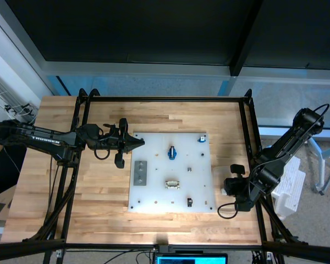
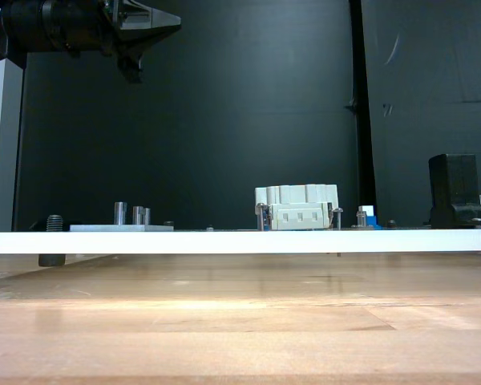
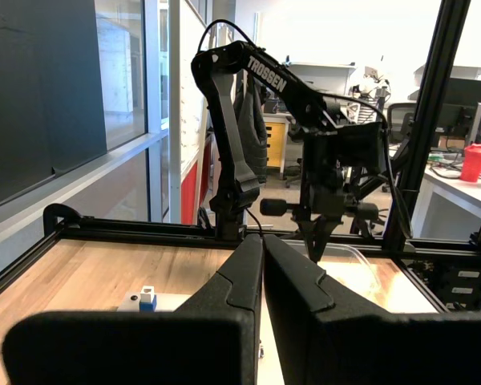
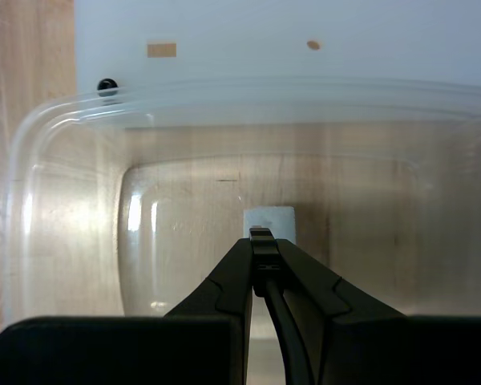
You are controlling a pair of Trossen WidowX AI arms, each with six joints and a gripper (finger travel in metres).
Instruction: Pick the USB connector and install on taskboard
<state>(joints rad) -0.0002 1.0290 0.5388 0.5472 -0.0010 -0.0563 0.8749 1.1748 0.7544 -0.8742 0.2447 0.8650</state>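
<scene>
Left hand [image 1: 136, 142] over left edge of taskboard [image 1: 201, 181], right hand [image 1: 229, 190] just beside its right edge, wooden table [image 1: 99, 220] beneath

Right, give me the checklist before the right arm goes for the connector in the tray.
1. Connector lying in the clear tray: ok.
2. Right gripper lined up with it: ok, tips point straight at it.
3. Right gripper open for the grasp: not ok, shut.
4. Its height above the connector: cannot tell.
5. Left gripper out of the way: ok, shut, high over the board's left edge.
</scene>
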